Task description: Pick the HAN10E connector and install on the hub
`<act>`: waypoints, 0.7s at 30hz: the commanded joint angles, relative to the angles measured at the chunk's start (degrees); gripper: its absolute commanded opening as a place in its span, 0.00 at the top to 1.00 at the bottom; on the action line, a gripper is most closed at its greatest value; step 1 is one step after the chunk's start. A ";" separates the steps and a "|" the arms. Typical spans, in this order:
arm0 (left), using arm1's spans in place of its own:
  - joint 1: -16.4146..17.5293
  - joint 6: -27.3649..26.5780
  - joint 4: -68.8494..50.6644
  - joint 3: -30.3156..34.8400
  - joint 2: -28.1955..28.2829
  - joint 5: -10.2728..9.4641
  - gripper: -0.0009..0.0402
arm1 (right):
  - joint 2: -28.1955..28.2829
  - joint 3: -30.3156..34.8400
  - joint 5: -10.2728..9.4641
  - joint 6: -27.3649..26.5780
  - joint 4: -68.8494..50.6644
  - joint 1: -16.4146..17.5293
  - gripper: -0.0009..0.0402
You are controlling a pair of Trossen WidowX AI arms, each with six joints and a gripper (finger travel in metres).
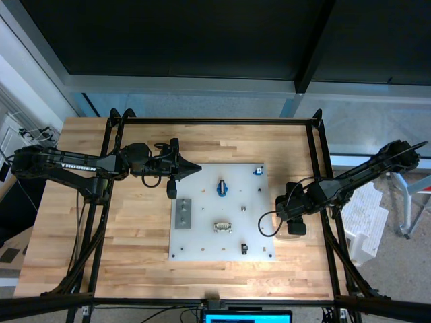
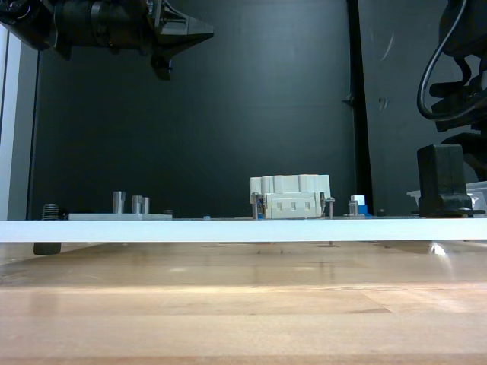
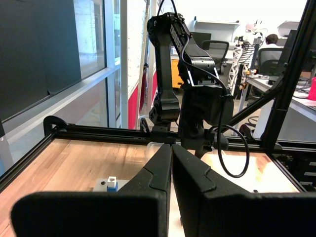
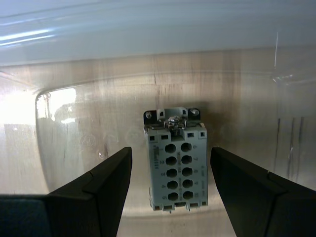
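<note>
The HAN10E connector (image 4: 175, 165), a beige-grey insert with ten numbered holes and a metal end with a screw, lies in a clear tray on the wood. My right gripper (image 4: 171, 150) hangs open above it, one finger on each side, neither touching it. From above, the right gripper (image 1: 294, 225) is just off the right edge of the white plate (image 1: 202, 249). The hub (image 1: 222, 227) (image 2: 289, 196) stands on the plate's near middle. My left gripper (image 1: 192, 168) (image 2: 205, 32) (image 3: 172, 148) is shut on nothing, raised above the plate's far left corner.
On the plate are a grey metal block with holes (image 1: 182, 212), a blue piece (image 1: 221, 188), a small blue-and-white part (image 1: 257, 171) and a small black piece (image 1: 244, 249) (image 2: 443, 181). A black frame (image 1: 215, 122) borders the table.
</note>
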 commanded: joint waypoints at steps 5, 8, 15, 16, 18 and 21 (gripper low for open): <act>0.02 0.02 0.00 0.02 0.02 0.02 0.98 | 0.02 -0.68 0.11 0.00 0.74 0.07 0.46; 0.00 0.02 0.02 0.02 0.02 0.02 0.98 | 0.02 -0.68 0.09 0.00 0.72 0.09 0.49; 0.02 0.02 0.02 0.02 0.02 0.02 0.98 | 0.02 -0.68 0.50 0.04 0.70 0.09 0.63; 0.00 0.02 0.02 0.02 0.02 0.02 0.98 | 0.02 -0.68 0.52 0.04 0.68 0.07 0.66; 0.00 0.02 0.02 0.02 0.02 0.02 0.98 | 0.00 -0.68 0.52 0.04 0.66 0.07 0.70; 0.02 0.02 0.02 0.02 0.02 0.02 0.98 | 0.00 -0.52 0.48 0.02 0.46 0.09 0.77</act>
